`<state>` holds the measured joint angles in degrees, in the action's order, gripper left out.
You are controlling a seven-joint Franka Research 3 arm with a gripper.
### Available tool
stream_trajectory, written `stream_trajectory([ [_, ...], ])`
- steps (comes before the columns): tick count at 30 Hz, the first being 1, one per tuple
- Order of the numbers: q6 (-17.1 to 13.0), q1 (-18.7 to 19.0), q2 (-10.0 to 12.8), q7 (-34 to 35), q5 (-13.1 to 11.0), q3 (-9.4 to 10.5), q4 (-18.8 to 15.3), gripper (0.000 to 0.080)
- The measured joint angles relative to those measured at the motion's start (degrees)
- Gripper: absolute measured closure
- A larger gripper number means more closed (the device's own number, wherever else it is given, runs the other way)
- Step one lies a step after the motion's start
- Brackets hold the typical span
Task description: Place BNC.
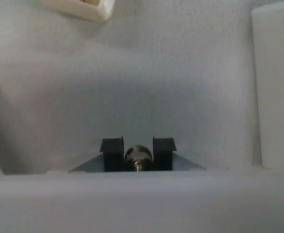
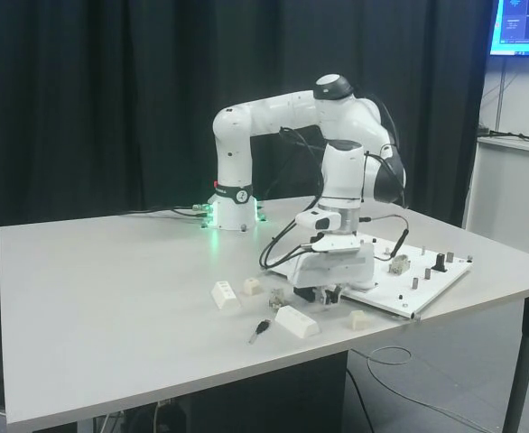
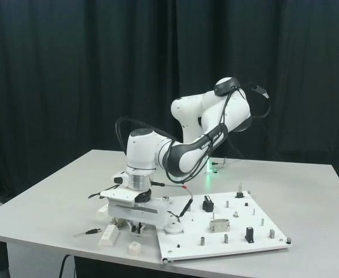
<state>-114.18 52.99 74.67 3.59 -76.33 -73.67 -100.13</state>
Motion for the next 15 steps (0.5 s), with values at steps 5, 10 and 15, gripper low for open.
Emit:
stream_trajectory([
  [5,-1.4,-0.8,0.1,-0.4,0.0,1.13,0.5,0.0679],
  [10,-2.2,-1.1,0.4,-0.9,0.0,1.53,0.8,0.0679],
  [15,-3.0,-1.5,0.5,-0.9,0.1,1.85,1.1,0.0679],
])
